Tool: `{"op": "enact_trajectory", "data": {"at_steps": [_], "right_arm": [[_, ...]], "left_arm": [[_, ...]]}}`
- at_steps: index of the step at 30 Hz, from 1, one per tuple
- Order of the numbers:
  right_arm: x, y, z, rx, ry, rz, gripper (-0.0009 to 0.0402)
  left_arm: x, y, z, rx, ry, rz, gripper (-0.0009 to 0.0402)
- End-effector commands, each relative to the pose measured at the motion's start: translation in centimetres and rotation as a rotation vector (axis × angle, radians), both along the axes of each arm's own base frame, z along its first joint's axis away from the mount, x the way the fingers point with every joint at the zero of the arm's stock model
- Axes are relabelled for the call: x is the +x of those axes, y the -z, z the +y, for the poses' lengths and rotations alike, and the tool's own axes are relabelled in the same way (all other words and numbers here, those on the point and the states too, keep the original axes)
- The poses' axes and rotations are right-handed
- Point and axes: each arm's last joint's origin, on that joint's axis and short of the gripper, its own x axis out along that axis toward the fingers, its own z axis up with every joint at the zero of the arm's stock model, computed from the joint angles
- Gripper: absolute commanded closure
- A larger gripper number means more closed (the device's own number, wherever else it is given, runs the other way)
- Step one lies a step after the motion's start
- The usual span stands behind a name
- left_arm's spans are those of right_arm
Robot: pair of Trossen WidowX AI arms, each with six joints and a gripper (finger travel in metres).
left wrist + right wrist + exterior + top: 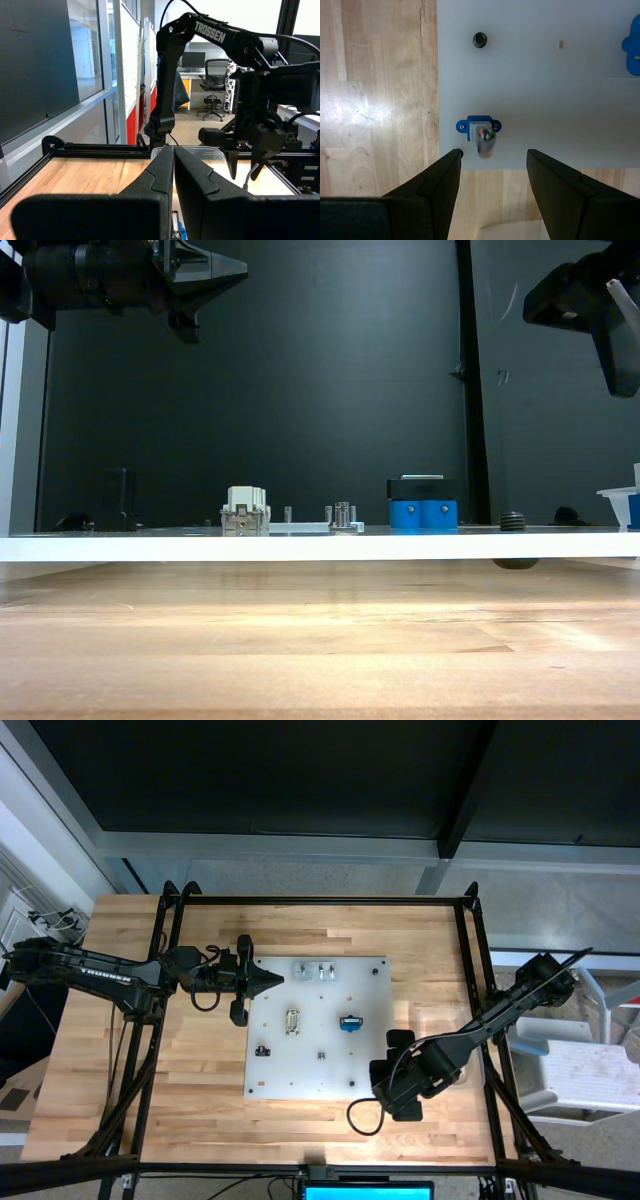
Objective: Remove the rj45 connector and place it in the container
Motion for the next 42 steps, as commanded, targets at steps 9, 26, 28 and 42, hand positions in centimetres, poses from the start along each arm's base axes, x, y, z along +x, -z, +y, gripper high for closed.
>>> {"op": "enact_trajectory", "data": {"at_steps": [9,26,28,42], "right_arm": [[0.8,1.7,0.3,0.005,-0.019,0.024,0.0211],[1.0,2.9,-0.2,0.008,-0.030,0.017,0.0243],[1.0,3.0,-0.3,0.007,-0.029,0.019,0.0256],[1.1,3.0,-0.3,0.008,-0.042,0.016,0.0372]], "left_arm": [[0.0,0.0,0.0,0.000,0.000,0.000,0.0392],[0.0,0.0,0.0,0.000,0.000,0.000,0.0392],[0.0,0.0,0.0,0.000,0.000,0.000,0.0392],[0.0,0.0,0.0,0.000,0.000,0.000,0.0392]]}}
